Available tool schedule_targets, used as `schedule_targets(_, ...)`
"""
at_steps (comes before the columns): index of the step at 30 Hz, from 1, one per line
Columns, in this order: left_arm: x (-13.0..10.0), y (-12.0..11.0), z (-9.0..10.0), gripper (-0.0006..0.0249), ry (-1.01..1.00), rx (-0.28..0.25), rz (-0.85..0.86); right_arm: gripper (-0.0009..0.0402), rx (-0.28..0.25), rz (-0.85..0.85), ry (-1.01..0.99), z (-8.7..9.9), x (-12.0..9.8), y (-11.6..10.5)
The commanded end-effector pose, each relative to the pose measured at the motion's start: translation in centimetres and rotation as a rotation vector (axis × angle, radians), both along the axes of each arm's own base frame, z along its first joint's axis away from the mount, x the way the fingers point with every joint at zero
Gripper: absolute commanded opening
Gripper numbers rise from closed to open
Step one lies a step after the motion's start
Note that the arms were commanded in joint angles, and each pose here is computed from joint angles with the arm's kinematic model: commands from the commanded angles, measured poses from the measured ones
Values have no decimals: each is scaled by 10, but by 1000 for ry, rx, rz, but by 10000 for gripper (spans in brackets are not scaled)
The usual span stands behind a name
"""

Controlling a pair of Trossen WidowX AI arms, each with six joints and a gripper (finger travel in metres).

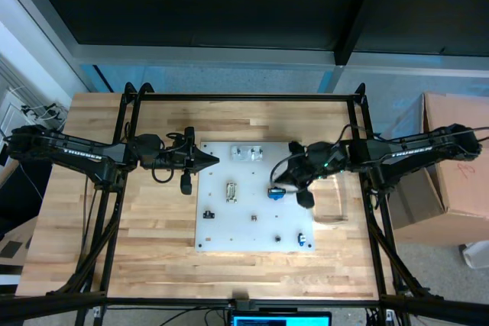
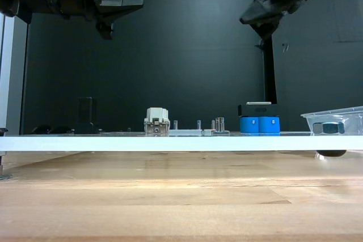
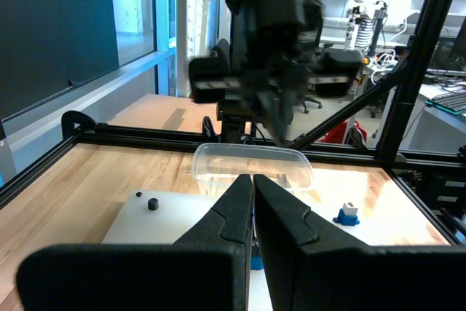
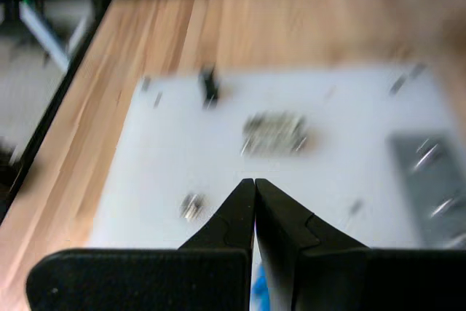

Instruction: Unfasten the M12 nut and place it in the container

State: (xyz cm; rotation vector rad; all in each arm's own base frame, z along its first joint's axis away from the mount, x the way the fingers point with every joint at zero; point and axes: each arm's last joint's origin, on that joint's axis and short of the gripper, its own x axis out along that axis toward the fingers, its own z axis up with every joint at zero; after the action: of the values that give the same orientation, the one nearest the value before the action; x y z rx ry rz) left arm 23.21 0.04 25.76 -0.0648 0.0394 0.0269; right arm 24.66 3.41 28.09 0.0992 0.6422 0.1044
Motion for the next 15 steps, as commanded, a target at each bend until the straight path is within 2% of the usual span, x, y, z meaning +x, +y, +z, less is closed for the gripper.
schedule_targets(1,0,0,0,0,0,0,0,0,19,11,153,2,9,15)
schedule_targets(9,0,0,0,0,0,0,0,0,31,-60,491,0,33,51)
schedule_targets(15,0,0,0,0,0,0,0,0,52,-126,639,0,51,77)
